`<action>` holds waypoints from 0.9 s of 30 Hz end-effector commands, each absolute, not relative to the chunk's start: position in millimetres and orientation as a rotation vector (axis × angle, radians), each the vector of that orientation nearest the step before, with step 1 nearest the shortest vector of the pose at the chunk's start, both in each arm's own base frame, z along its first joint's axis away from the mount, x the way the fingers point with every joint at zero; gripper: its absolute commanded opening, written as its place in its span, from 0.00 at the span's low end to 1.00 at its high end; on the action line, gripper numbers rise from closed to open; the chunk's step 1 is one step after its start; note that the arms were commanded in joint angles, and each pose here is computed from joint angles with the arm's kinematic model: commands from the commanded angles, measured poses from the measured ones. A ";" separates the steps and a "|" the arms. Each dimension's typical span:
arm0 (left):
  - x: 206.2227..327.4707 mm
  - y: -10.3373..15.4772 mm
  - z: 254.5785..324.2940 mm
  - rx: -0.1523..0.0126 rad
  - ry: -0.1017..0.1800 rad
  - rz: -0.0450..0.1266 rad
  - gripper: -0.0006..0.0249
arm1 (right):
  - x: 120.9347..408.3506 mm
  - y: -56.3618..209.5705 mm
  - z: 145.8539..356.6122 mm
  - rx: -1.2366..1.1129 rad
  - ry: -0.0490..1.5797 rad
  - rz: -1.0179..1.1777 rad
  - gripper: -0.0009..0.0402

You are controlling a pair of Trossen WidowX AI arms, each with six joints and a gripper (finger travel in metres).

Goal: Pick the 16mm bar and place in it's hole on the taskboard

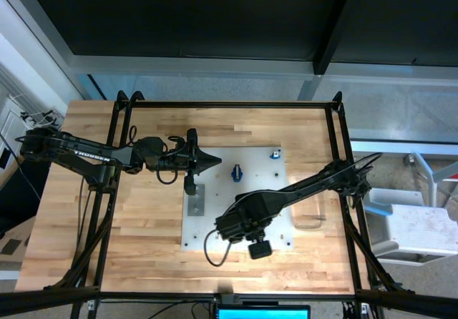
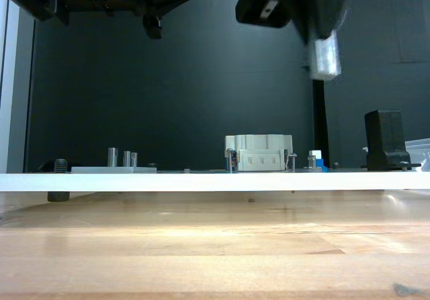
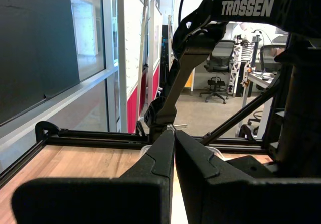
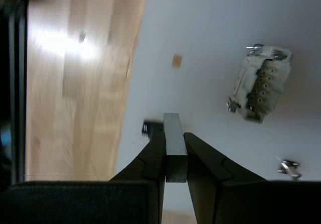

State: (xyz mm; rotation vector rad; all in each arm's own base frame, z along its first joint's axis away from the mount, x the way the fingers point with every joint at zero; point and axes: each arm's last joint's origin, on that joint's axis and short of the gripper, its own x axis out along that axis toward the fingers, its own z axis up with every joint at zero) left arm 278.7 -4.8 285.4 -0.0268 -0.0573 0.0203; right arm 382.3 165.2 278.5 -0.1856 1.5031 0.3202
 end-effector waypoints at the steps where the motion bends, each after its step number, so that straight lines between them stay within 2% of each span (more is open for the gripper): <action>1: 278.8 -4.7 285.3 -0.026 -0.057 0.020 0.02 | 373.3 168.2 287.4 -0.312 1.485 0.440 0.02; 14: 278.8 -4.7 285.3 -0.027 -0.057 0.020 0.02 | 348.1 178.3 306.0 -0.723 1.381 0.832 0.02; 20: 278.8 -4.8 285.3 -0.026 -0.057 0.020 0.02 | 327.5 182.4 299.3 -0.931 1.276 1.031 0.02; 27: 278.8 -4.8 285.3 -0.027 -0.057 0.020 0.02 | 303.8 180.2 280.4 -1.087 1.248 1.066 0.02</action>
